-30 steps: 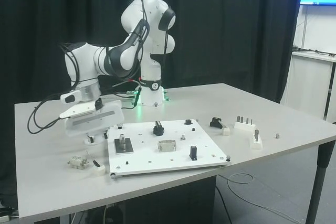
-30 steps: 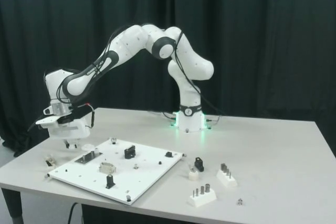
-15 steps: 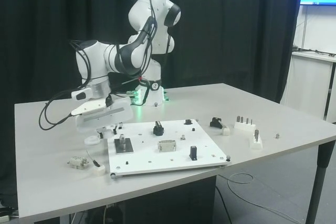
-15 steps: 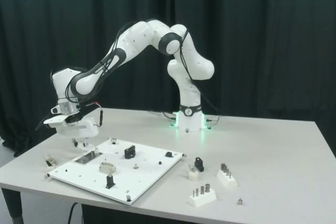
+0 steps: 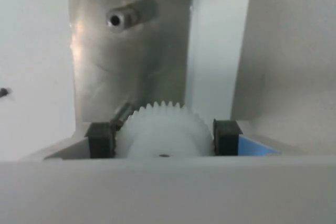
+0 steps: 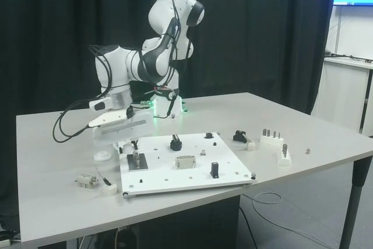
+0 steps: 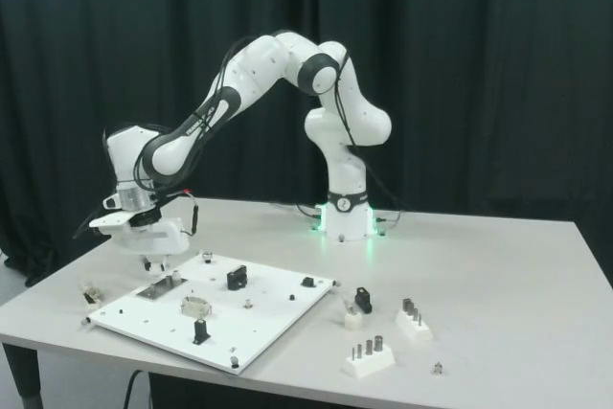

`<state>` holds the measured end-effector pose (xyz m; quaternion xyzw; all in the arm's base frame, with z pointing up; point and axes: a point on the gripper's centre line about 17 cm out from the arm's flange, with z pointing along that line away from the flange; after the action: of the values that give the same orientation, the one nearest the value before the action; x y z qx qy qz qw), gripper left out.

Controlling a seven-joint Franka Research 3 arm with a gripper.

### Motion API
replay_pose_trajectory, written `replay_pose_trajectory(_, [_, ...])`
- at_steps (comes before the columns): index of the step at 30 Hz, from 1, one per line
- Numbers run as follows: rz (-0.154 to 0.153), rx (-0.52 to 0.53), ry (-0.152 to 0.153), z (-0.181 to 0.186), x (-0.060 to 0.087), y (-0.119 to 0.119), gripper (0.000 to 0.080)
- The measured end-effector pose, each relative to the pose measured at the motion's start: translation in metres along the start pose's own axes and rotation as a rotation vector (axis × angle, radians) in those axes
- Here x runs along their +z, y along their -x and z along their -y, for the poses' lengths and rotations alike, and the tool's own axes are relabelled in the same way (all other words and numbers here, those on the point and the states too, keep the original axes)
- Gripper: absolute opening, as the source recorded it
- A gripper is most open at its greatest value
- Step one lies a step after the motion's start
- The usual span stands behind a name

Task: Insert medium gear.

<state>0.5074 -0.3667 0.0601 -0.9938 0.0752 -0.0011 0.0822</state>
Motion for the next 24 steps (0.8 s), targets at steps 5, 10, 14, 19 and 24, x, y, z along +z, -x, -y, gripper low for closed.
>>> replay_pose_trajectory(5, [-0.012,-0.001,0.014,0.007,0.001,-0.003,0.0399])
replay_pose_trajectory(10, [-0.024,0.003,0.028,0.012,0.002,-0.005,0.0399])
replay_pose_trajectory(14, [-0.031,0.006,0.039,0.014,0.003,-0.006,0.0399])
replay_pose_trajectory(19, [-0.036,0.006,0.049,0.016,0.006,-0.005,0.0399])
replay_pose_trajectory(24, [-0.038,0.005,0.058,0.017,0.008,-0.005,0.0399])
